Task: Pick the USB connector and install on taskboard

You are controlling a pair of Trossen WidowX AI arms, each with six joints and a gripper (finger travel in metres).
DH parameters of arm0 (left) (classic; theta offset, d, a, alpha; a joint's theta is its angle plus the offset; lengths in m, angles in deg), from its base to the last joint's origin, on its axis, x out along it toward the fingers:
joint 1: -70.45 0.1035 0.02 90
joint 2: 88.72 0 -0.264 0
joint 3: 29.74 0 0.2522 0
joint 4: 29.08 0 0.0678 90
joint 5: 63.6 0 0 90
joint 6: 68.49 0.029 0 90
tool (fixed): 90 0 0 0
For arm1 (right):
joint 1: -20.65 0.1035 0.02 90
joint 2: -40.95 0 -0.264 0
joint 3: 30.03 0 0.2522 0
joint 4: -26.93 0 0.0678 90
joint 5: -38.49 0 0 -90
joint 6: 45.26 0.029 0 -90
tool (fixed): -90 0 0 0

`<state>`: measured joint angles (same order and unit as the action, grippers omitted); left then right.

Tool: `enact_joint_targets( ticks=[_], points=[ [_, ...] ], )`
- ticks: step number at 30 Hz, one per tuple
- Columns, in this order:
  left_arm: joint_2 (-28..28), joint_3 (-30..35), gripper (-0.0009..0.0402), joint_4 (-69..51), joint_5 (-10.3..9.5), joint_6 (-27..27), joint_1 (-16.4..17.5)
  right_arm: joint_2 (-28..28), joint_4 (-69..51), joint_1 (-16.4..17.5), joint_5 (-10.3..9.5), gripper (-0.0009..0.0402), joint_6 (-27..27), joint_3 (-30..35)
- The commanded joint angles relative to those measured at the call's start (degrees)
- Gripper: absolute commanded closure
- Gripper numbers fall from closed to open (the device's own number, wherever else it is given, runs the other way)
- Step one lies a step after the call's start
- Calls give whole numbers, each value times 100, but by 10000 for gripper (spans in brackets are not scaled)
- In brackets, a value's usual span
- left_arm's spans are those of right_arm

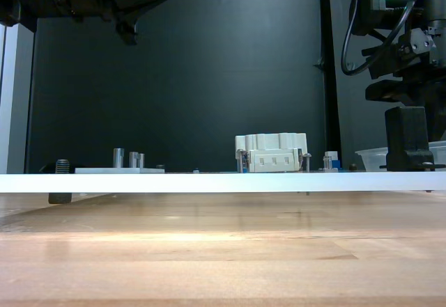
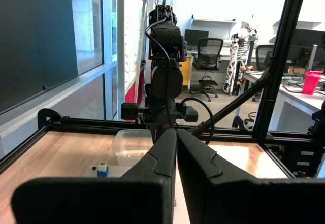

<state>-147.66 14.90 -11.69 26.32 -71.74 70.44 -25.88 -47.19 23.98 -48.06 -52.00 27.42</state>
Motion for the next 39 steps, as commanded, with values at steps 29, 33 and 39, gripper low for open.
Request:
enact_joint_targets(
  ticks=[29,33,39],
  points=[
    [-2,0,393,2,2,2,0,-420,-964,973,15,393,1694,1700],
    [-2,0,393,2,2,2,0,-726,-970,1217,17,393,2041,1998],
    [-2,0,393,2,2,2,0,-1248,-968,1576,22,393,2496,2490]
  ],
)
